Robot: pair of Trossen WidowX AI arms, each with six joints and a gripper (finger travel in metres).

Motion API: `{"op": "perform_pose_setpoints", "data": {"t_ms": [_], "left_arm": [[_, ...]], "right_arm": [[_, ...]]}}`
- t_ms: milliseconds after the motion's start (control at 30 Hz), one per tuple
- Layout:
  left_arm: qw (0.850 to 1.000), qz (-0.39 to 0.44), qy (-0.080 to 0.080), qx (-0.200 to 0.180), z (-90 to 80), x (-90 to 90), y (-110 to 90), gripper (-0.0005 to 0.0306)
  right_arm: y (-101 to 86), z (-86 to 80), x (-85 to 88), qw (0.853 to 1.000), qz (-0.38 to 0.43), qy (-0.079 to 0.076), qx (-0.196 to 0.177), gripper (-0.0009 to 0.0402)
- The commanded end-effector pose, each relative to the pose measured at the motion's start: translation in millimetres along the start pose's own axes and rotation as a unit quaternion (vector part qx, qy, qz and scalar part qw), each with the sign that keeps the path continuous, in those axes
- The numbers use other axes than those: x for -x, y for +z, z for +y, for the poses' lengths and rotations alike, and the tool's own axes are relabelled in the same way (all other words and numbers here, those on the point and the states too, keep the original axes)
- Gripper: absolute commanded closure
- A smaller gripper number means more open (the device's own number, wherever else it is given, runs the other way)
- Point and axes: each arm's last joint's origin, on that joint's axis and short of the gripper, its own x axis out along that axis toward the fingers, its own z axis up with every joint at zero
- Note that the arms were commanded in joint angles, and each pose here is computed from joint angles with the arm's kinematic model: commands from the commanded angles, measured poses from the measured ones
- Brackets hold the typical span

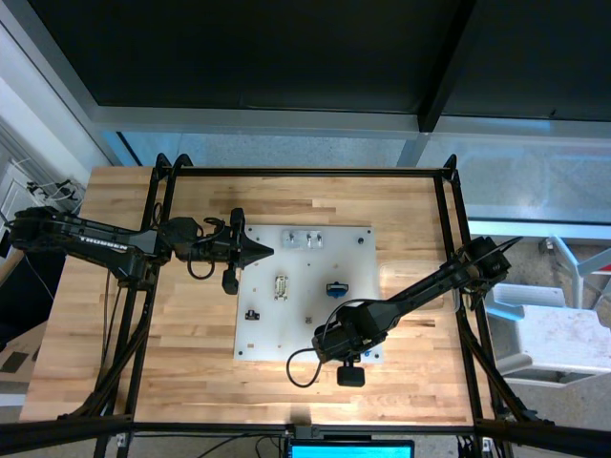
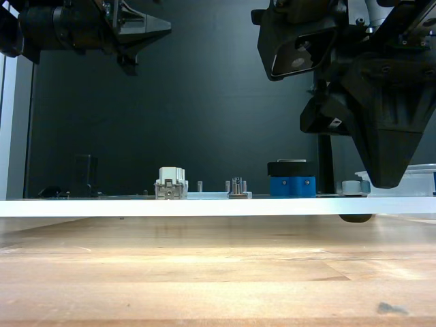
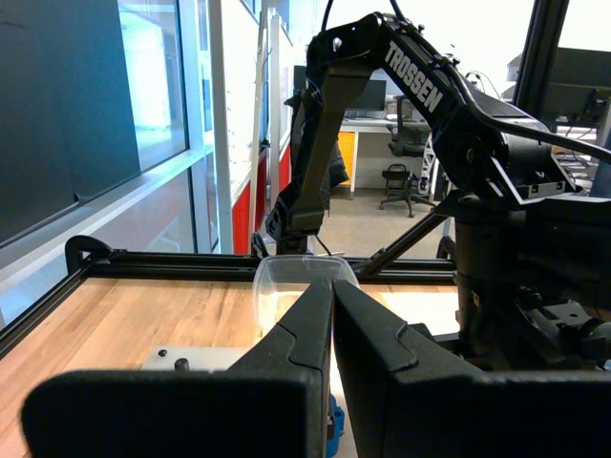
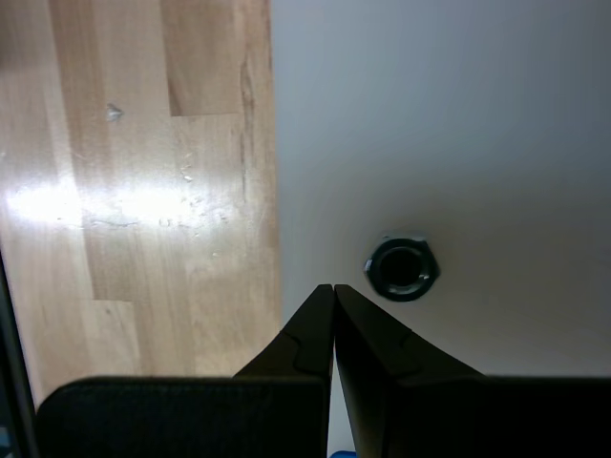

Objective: Unfasten the M12 fastener and place in the container

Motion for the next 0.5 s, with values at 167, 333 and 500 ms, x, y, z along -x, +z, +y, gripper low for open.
{"op": "perform_pose_setpoints", "data": {"t_ms": [167, 333, 500], "left_arm": [[1.000, -0.001, 0.000, 0.000, 0.0, -0.1, 0, 0.0300], [1.000, -0.001, 0.000, 0.000, 0.1, -0.1, 0, 0.0300], [1.000, 0.006, 0.000, 0.000, 0.0, -0.1, -1, 0.0300]], "right_arm": [[-0.4, -4.4, 1.2, 0.998, -0.014, -0.055, 0.005, 0.0393], [-6.4, -13.9, 14.1, 0.983, -0.035, -0.178, -0.037, 0.0393], [-6.8, -12.4, 16.3, 0.986, -0.030, -0.162, -0.038, 0.0393]]}}
